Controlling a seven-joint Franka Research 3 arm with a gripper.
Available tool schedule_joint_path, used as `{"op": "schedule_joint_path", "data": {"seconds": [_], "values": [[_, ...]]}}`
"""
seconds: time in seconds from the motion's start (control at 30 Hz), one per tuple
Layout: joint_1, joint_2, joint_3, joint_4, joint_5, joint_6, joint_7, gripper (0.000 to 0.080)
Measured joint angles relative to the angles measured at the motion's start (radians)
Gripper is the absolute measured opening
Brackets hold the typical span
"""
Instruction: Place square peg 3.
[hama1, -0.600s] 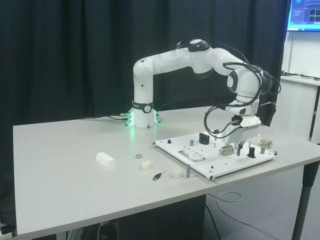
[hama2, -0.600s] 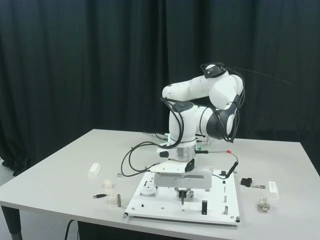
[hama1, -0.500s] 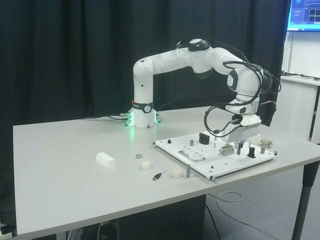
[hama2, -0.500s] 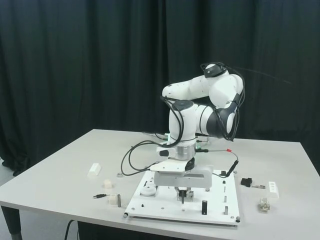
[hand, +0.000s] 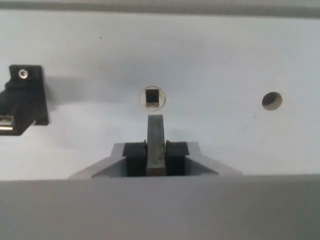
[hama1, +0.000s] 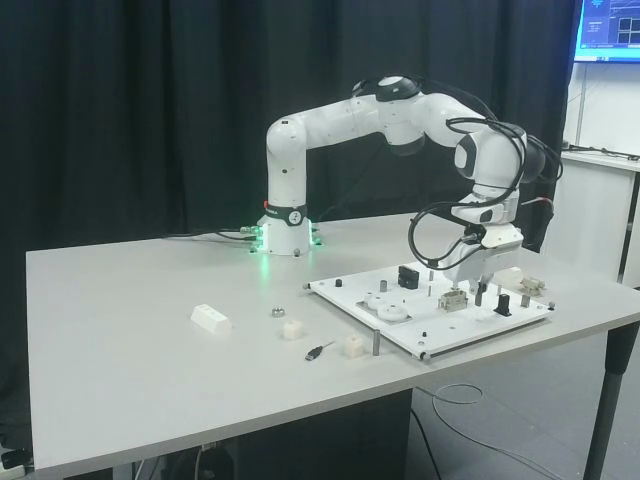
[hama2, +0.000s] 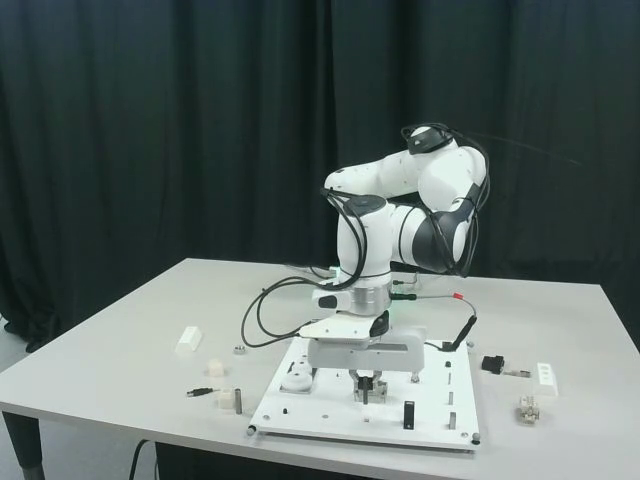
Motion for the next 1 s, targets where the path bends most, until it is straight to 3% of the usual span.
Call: {"op": "schedule_joint_path", "data": {"seconds": [0.77, 1.0], "values": [[-0.001, 0.000, -0.003, 0.000, 0.000, 0.000, -0.001, 0.0076], [-0.006, 0.001, -0.019, 0.000, -0.020, 0.003, -0.004, 0.0076]]}}
